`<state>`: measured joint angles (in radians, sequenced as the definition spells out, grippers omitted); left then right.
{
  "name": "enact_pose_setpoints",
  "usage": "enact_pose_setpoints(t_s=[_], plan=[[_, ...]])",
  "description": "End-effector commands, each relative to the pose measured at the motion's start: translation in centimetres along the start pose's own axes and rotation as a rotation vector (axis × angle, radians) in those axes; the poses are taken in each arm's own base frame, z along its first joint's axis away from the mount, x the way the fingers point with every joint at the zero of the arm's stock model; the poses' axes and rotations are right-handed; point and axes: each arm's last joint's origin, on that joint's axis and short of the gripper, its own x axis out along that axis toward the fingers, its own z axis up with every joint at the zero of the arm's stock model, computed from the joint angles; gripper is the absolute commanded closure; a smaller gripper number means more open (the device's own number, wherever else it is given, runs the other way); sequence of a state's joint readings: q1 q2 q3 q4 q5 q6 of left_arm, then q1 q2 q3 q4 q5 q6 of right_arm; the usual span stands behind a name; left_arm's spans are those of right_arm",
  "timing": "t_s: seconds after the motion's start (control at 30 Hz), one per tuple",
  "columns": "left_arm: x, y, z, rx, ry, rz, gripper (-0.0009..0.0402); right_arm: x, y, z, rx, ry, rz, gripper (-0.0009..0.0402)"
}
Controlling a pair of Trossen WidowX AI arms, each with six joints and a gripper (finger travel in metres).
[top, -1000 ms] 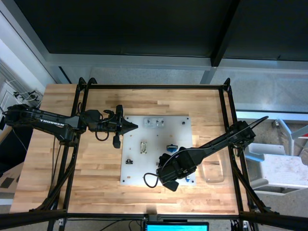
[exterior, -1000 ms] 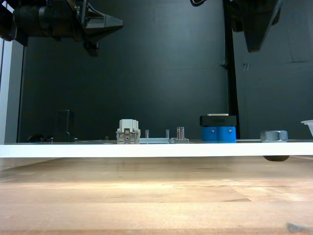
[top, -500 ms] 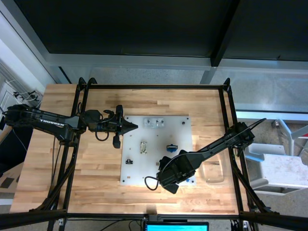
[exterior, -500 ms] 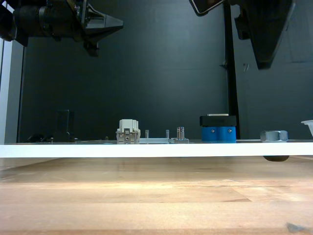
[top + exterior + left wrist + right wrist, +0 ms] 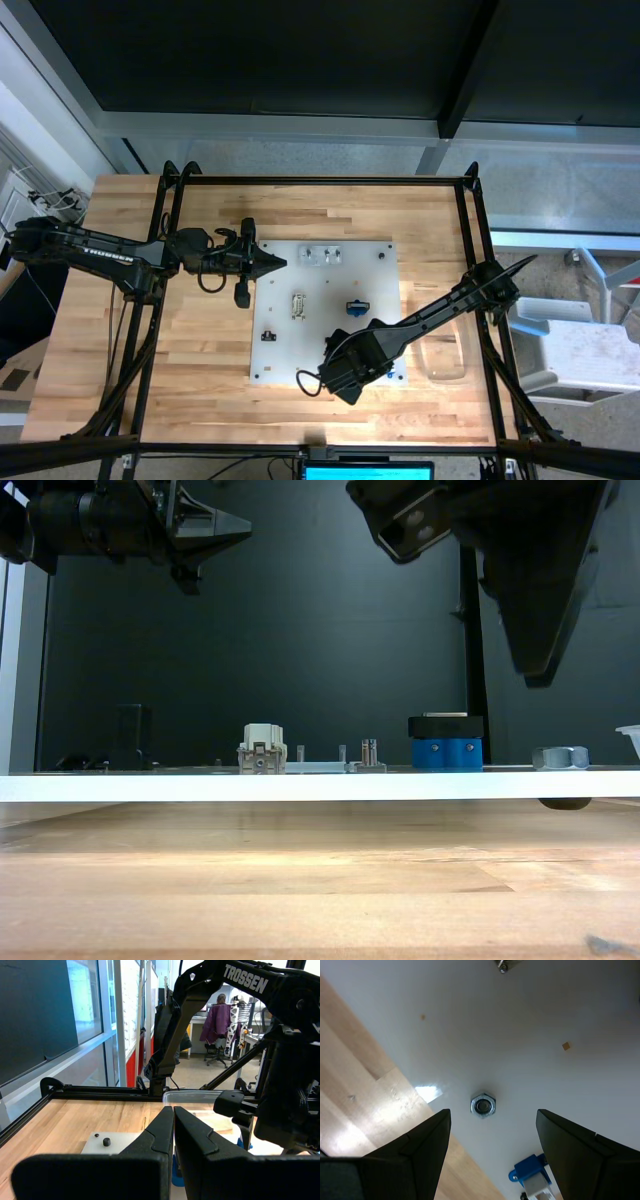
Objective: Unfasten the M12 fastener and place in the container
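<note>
Step in hand: approach, nothing grasped yet.
- Right gripper (image 5: pixel 493 1112): fingers spread wide, poised directly above the M12 nut (image 5: pixel 483 1105).
- M12 nut: seated on its stud on the white board (image 5: pixel 545 1035), outside the clear container (image 5: pixel 445 362).
- Left gripper (image 5: pixel 173 1116): fingers pressed together, parked at the board's far left.
- Next move, as judged: descend centred, pinch the flats, unscrew.

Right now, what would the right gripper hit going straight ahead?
The right gripper, open over the white board, would probably meet the M12 nut. The left gripper hangs shut at the board's left.
</note>
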<state>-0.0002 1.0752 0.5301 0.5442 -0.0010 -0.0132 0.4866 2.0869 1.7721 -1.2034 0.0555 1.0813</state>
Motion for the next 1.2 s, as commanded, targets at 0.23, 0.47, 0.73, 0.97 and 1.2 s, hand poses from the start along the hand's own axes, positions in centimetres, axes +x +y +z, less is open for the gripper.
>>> enact_pose_setpoints(t_s=[0.23,0.47,0.73,0.97,1.2], plan=[[0.0,0.0,0.0,0.0,0.0,0.0,0.0393,1.1,-0.2,-0.2,0.018,0.003,-0.005,0.0167],[0.0,0.0,0.0,0.0,0.0,0.0,0.0393,1.7,-0.2,-0.4,0.005,0.009,-0.004,0.0168],[0.0,0.0,0.0,0.0,0.0,0.0,0.0393,2.8,0.1,-0.6,-0.002,0.029,0.003,0.0169],[0.0,0.0,0.0,0.0,0.0,0.0,0.0393,3.6,0.2,-0.6,-0.003,0.027,0.006,0.0169],[0.0,0.0,0.0,0.0,0.0,0.0,0.0393,3.8,0.2,-0.6,-0.003,0.029,0.002,0.017]])
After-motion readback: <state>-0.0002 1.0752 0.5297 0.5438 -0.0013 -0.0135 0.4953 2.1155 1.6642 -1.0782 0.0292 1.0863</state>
